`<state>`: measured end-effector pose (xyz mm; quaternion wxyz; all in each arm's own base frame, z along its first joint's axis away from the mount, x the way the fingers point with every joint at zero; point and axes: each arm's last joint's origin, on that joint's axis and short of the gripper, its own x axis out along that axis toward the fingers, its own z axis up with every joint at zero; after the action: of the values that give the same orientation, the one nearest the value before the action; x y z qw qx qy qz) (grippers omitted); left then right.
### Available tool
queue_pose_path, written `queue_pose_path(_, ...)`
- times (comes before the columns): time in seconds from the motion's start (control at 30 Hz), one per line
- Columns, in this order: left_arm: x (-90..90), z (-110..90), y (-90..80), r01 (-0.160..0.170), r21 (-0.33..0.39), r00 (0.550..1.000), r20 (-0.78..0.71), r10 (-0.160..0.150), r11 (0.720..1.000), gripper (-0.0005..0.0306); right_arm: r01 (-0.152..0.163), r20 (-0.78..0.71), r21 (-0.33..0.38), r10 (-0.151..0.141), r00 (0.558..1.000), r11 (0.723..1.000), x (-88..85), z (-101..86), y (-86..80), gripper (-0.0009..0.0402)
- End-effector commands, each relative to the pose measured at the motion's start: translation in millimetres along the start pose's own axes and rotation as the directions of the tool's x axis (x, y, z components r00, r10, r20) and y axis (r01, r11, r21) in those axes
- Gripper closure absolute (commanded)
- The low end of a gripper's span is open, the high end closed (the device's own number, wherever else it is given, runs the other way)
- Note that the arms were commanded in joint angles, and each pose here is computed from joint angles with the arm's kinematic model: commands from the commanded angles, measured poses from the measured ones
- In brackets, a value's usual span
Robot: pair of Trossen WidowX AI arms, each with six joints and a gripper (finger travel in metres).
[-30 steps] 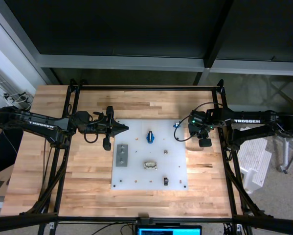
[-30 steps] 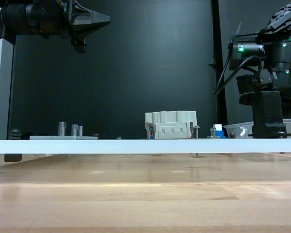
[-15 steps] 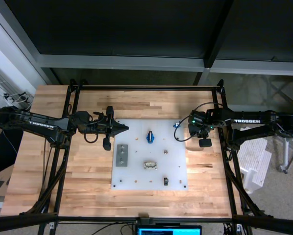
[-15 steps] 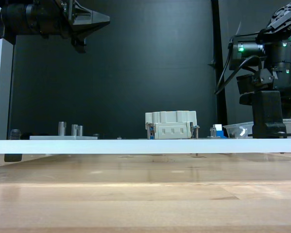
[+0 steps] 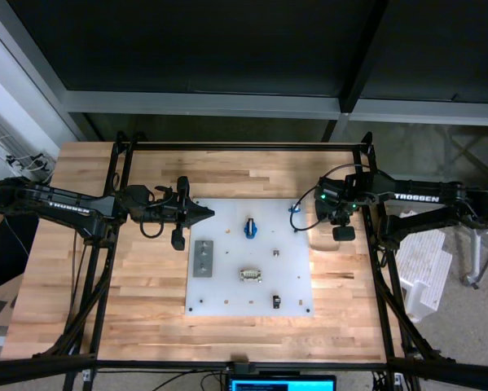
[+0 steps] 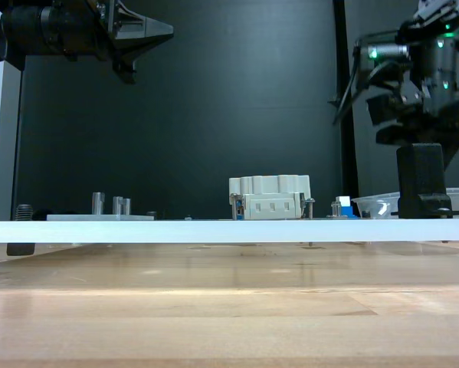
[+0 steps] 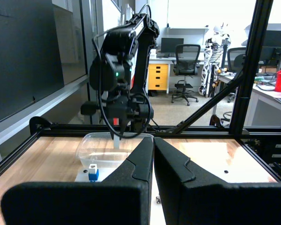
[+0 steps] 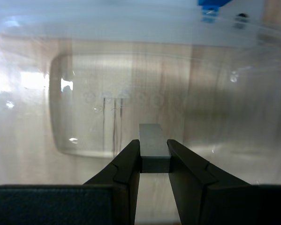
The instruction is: Pick the 16mm bar and install on taskboard
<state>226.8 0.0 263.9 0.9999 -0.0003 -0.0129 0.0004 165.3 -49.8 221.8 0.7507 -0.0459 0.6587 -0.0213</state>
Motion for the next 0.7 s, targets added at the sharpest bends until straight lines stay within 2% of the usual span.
queue_pose_path(0.03,0.0,0.0,0.0,0.000,0.000,1.000,0.000,0.000,1.000,0.0300,-0.005,-0.007,0.062,0.005,1.000,0.998,-13.9,4.4,0.9,0.0391)
queue_pose_path(0.3,0.0,0.0,0.0,0.000,0.000,1.000,0.000,0.000,1.000,0.0300,-0.017,-0.003,0.122,0.017,1.000,0.992,-41.5,13.9,12.7,0.0391)
queue_pose_path(0.43,-0.1,0.1,0.0,0.000,0.000,1.000,0.000,0.000,1.000,0.0300,-0.028,-0.021,0.100,0.031,0.999,0.995,-46.5,22.5,27.0,0.0391)
queue_pose_path(0.6,0.0,0.0,0.0,0.000,0.000,1.000,0.000,0.000,1.000,0.0300,-0.041,-0.018,0.120,0.044,0.999,0.992,-52.2,36.6,46.9,0.0391)
queue_pose_path(0.7,0.0,0.0,0.1,0.000,0.000,1.000,0.000,0.000,1.000,0.0300,-0.048,-0.031,0.094,0.051,0.998,0.994,-52.6,43.1,61.8,0.0391)
